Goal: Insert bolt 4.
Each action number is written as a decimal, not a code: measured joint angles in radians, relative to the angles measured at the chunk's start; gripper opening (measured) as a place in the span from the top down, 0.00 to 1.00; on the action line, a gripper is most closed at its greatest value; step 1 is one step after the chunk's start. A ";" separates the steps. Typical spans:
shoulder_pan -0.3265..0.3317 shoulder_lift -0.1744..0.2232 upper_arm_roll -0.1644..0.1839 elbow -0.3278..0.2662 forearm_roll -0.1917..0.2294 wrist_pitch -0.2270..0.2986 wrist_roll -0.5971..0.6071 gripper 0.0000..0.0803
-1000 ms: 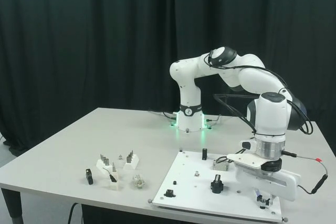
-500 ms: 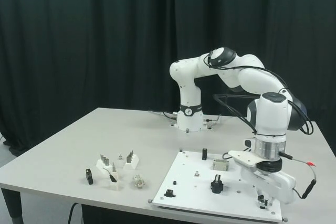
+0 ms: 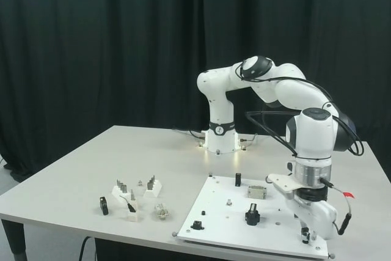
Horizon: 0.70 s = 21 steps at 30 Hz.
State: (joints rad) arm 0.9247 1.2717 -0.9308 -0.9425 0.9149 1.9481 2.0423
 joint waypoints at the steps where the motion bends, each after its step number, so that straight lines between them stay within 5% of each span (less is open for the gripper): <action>1: -0.002 0.000 0.001 0.002 0.000 -0.001 0.011 0.72; 21: -0.020 0.000 0.011 0.015 0.016 -0.010 0.240 0.72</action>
